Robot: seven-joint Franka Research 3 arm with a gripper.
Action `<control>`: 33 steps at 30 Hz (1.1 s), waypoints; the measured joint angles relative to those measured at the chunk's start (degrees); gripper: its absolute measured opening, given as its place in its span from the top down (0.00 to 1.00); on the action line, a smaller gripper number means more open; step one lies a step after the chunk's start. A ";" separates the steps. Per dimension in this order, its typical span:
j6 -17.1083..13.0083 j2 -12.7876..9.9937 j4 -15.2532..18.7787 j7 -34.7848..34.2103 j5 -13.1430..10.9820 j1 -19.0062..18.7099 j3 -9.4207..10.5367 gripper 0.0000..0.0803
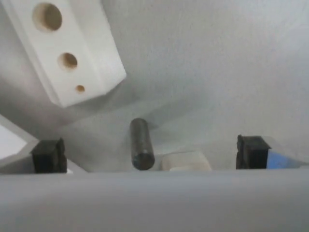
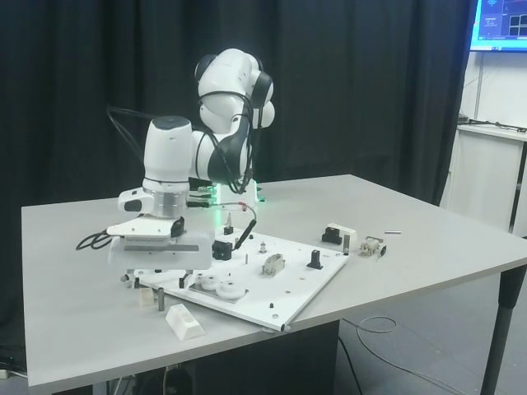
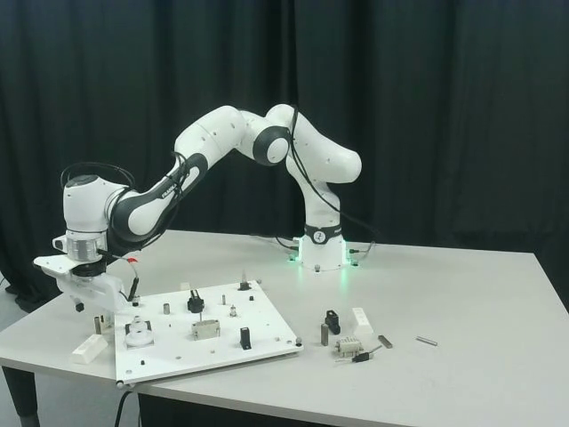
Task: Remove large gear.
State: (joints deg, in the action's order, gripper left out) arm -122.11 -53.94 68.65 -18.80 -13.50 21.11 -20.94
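Gripper point(image 1: 149, 153) is open and empty, jaws spread wide, hanging low over the bare grey table point(image 2: 66, 247) just off the white assembly board's point(image 2: 305, 284) edge, on the side away from the robot base.

Wrist view: a black pin point(image 1: 141, 143) and a small white part point(image 1: 186, 161) lie on the table between the black fingertips point(image 1: 49, 155), touching neither. A white block with three holes point(image 1: 67, 46) sits just beyond them; same block point(image 2: 184, 321) lies on the table beside the board's corner.

White gears point(image 2: 230, 290) are seated on the board, near the edge next to the gripper. Can't tell which one is the large gear.

Loose small parts point(image 3: 351, 342) sit on the table past the opposite edge of the board.
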 joint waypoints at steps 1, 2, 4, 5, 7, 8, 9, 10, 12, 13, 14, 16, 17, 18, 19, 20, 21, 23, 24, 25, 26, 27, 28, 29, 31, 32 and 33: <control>0.37 0.00 -0.36 0.00 0.00 0.00 -0.05 0.20; 0.71 0.00 -0.73 0.00 0.00 -0.01 -0.10 0.05; 1.47 0.00 -1.49 0.00 0.00 -0.03 -0.23 0.01; 1.82 0.00 -1.82 0.00 0.00 -0.06 -0.30 0.01; 2.55 0.00 -2.48 0.00 0.00 -0.12 -0.45 0.01; 2.90 0.00 -2.79 0.00 0.00 -0.14 -0.50 0.01; 3.20 0.00 -3.06 0.00 0.00 -0.16 -0.53 0.01; 3.43 0.00 -3.31 0.00 0.00 -0.16 -0.55 0.01; 3.66 0.00 -3.70 0.00 0.00 -0.19 -0.60 0.01; 3.74 0.00 -3.87 0.00 0.00 -0.20 -0.62 0.01; 3.84 0.00 -4.06 0.00 0.00 -0.21 -0.64 0.01; 4.02 0.00 -4.35 0.00 0.00 -0.22 -0.68 0.00; 4.11 0.00 -4.50 0.00 0.00 -0.23 -0.72 0.00; 4.19 0.00 -4.65 0.00 0.00 -0.24 -0.76 0.00; 4.27 0.00 -4.79 0.00 0.00 -0.26 -0.81 0.00; 4.33 0.00 -4.91 0.00 0.00 -0.30 -0.89 0.00; 4.40 0.00 -5.03 0.00 0.00 -0.37 -1.01 0.00; 4.51 0.00 -5.25 0.05 0.00 -0.56 -1.31 0.00; 4.58 0.00 -5.38 0.15 0.00 -0.65 -1.42 0.00; 4.67 0.00 -5.53 0.26 0.00 -0.71 -1.50 0.00; 4.75 0.00 -5.67 0.42 0.00 -0.76 -1.55 0.00; 4.84 0.00 -5.81 0.61 0.00 -0.79 -1.58 0.00; 4.95 0.00 -5.94 0.88 0.00 -0.81 -1.61 0.00; 5.09 0.01 -6.08 1.15 0.00 -0.83 -1.65 0.00; 5.42 0.01 -6.35 1.79 0.00 -0.86 -1.73 0.00; 5.54 0.01 -6.47 2.05 0.00 -0.87 -1.78 0.00; 5.66 0.01 -6.60 2.26 0.00 -0.88 -1.82 0.00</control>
State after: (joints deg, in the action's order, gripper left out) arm -116.45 -53.92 62.04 -16.54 -13.49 20.24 -22.75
